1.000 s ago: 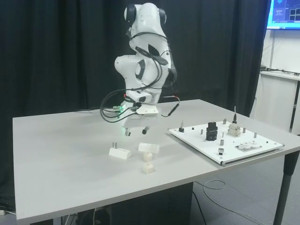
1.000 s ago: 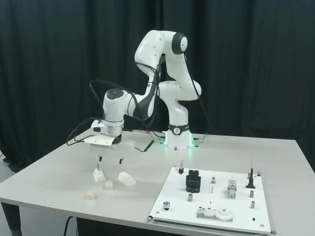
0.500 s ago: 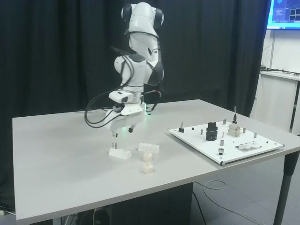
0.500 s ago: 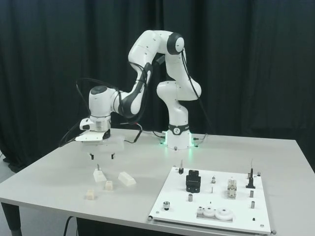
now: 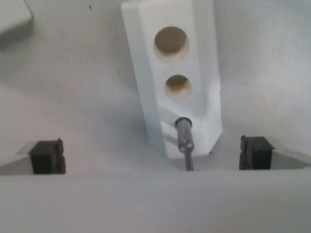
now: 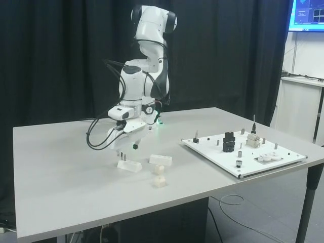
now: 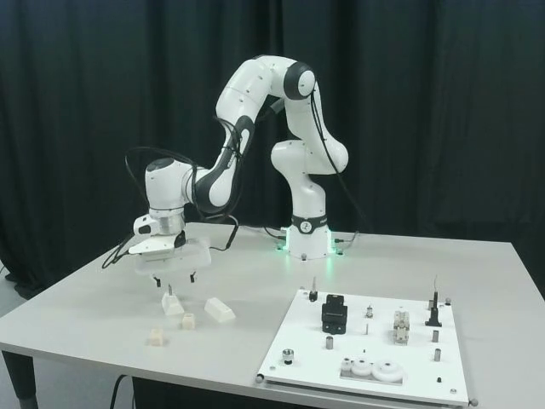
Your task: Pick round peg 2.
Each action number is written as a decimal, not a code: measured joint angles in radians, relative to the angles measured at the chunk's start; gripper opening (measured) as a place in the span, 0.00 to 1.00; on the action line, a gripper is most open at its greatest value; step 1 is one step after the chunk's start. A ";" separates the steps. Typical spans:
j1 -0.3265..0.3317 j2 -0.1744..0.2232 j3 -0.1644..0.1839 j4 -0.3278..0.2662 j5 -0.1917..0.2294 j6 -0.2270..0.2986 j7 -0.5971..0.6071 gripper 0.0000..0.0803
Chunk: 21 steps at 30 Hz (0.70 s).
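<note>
one hand (image 5: 151, 155), jaws set wide, now hangs just above the white peg block (image 5: 172, 73) on the grey worktop (image 6: 61, 167). a second ago the hand sat higher and toward the board side of the small white pieces; half a second ago it was closer and lower; now it has swung over the block and come down, so the approach looks nearly done and the closing step is judged to be next.

round peg 2 (image 5: 184, 143), taken to be the thin grey pin standing upright in the end socket of the block, lies between the two black fingertips (image 5: 47, 156) in the wrist view, nearer one than the other. two further sockets in the block stand open. in the first room view the block (image 6: 129, 165) sits directly under the hand (image 6: 126, 148); the pin itself is hard to make out there.

nearby: a second white block (image 6: 160, 160) at about 3 o'clock of the peg block, and a small white piece (image 6: 160, 180) at about 4 o'clock, both apart from it. the white assembly board (image 6: 243, 151) with its black and grey fittings lies well apart at 3 o'clock. nothing appears to stand between fingertips and pin; the likely risk is an off-centre closure tilting the pin or lifting the block with it.
</note>
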 joint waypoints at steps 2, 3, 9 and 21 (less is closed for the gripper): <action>0.000 0.010 -0.001 -0.005 0.017 0.014 -0.019 1.00; 0.000 0.014 -0.001 -0.007 0.024 0.021 -0.026 1.00; 0.000 0.033 -0.001 -0.024 0.043 0.068 -0.051 1.00; 0.001 0.038 0.000 -0.044 0.057 0.115 -0.052 1.00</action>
